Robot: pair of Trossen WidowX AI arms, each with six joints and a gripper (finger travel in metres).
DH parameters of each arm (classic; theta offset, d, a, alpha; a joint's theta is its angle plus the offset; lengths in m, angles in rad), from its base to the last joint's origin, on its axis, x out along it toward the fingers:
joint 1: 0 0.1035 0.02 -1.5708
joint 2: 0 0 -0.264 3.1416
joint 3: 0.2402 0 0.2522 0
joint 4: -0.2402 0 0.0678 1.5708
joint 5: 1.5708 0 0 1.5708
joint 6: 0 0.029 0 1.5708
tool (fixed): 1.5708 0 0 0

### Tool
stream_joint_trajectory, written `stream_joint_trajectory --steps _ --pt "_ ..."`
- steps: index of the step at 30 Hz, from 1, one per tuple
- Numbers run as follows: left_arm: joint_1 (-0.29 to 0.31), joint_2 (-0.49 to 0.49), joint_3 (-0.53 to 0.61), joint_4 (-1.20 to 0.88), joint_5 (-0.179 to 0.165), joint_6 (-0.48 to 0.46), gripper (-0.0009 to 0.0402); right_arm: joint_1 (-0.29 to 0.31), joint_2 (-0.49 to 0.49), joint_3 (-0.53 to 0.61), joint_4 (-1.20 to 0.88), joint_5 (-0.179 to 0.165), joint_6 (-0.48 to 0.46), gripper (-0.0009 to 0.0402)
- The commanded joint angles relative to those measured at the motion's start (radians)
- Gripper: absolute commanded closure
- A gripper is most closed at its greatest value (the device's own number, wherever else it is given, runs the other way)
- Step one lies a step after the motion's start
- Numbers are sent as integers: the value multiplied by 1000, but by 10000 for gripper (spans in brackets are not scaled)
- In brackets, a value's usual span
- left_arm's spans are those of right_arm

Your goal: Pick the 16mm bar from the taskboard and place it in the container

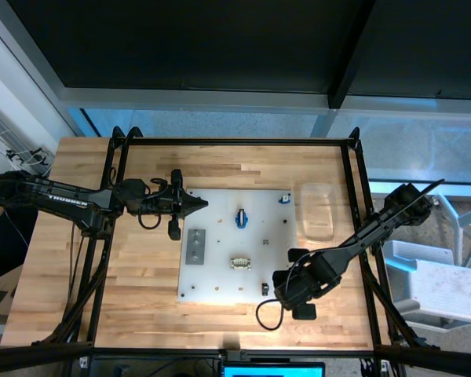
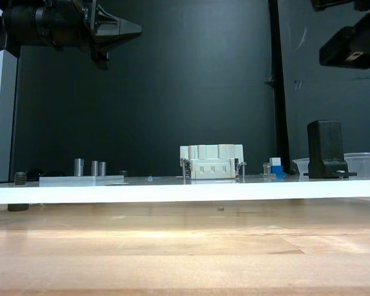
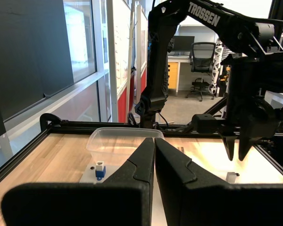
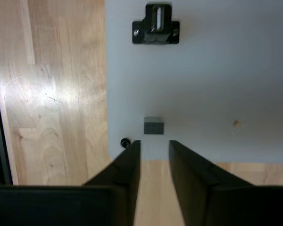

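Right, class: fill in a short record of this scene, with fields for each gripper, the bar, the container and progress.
Left gripper: jaws shut, raised above the taskboard's far left corner
Right gripper: jaws open, pointing down at the taskboard's near right corner
16mm bar: on the taskboard, just ahead of the open jaws, not gripped
Container: beside the taskboard's far right corner, no bar inside
Progress: pick not yet made

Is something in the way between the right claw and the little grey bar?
Nothing visible. The right gripper hangs open close to the 16mm bar, with only bare taskboard between them. The small black part sits beyond the bar. The left gripper is shut, over the board's far left corner.
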Motion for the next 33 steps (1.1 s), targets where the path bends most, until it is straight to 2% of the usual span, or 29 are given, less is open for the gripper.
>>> stream_joint_trajectory --steps 1,5,8,12,27,33 --pt "0 0 0 0 0 0 393 3 3 -3 10 5 2 238" --pt "0 0 0 0 0 0 393 3 3 -4 25 7 2 192" --pt "0 0 0 0 0 0 393 5 3 -9 26 18 2 177" --pt "0 0 0 0 0 0 393 8 3 -27 30 31 17 177" --pt "0 0 0 0 0 0 393 11 16 -113 119 32 26 178" --pt "0 0 0 0 0 0 393 13 44 -113 135 54 24 178"
